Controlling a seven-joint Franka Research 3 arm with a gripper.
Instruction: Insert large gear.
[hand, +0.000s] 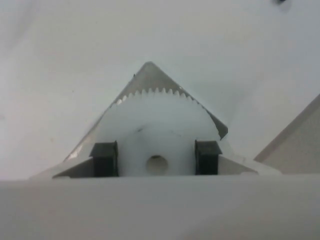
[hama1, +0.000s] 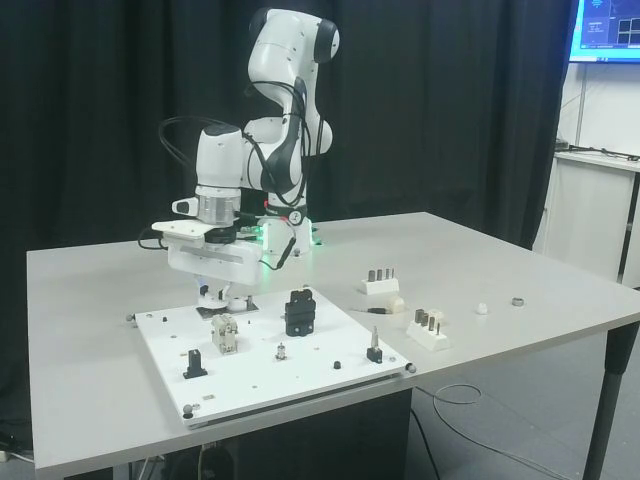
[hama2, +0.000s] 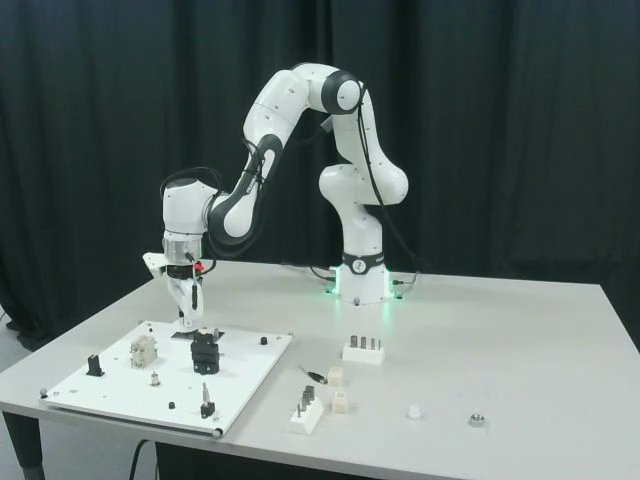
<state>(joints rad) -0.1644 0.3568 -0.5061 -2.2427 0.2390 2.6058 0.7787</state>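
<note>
One large gear (hand: 157, 127), white and toothed, sits clamped between our gripper's (hand: 156, 159) two black fingers (hand: 105, 157), low over the back edge of the white assembly board (hama1: 300, 375). We judge pickup done; whether it's seated on its peg we can't tell. The board lies at the grey table's (hama1: 470, 250) front left corner, black curtains behind.
</note>
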